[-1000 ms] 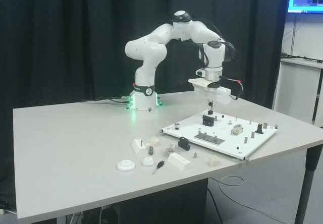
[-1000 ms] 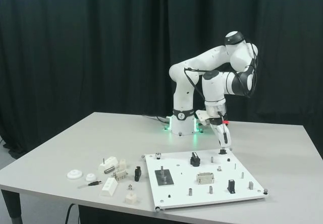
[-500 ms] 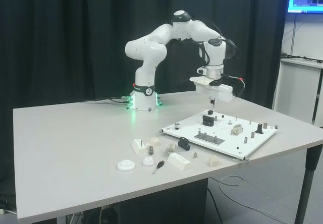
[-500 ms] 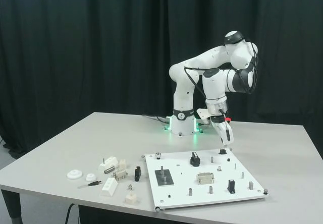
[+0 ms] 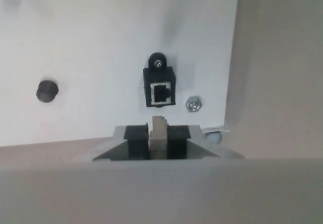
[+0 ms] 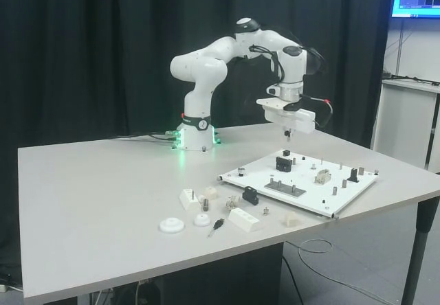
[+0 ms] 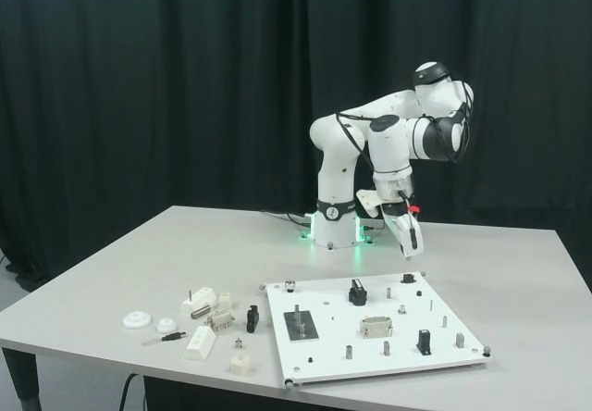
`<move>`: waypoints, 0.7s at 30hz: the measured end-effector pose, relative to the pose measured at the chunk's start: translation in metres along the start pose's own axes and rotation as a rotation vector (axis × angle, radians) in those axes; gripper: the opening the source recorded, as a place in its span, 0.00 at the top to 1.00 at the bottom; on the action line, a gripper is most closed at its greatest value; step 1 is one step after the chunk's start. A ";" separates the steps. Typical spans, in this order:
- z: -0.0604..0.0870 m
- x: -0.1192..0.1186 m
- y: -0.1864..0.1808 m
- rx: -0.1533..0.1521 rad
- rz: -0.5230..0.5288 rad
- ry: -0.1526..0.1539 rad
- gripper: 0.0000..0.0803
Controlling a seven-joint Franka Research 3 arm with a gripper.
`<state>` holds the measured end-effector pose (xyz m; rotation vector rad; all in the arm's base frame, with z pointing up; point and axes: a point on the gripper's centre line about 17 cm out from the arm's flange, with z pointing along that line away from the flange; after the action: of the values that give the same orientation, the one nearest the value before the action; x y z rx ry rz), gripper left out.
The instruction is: Remove Ethernet.
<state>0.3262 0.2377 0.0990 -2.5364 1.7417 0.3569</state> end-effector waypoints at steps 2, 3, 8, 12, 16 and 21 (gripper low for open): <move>-0.003 0.002 0.002 -0.003 0.002 0.006 0.91; -0.004 0.002 0.002 -0.003 0.002 0.009 0.91; -0.009 0.004 0.002 -0.002 0.004 0.014 0.91; -0.011 0.005 0.004 -0.004 0.003 0.014 0.91; -0.012 0.005 0.004 -0.006 0.001 0.015 0.91; -0.012 0.005 0.004 -0.006 -0.002 0.016 0.91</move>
<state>0.3259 0.2295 0.1096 -2.5524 1.7463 0.3435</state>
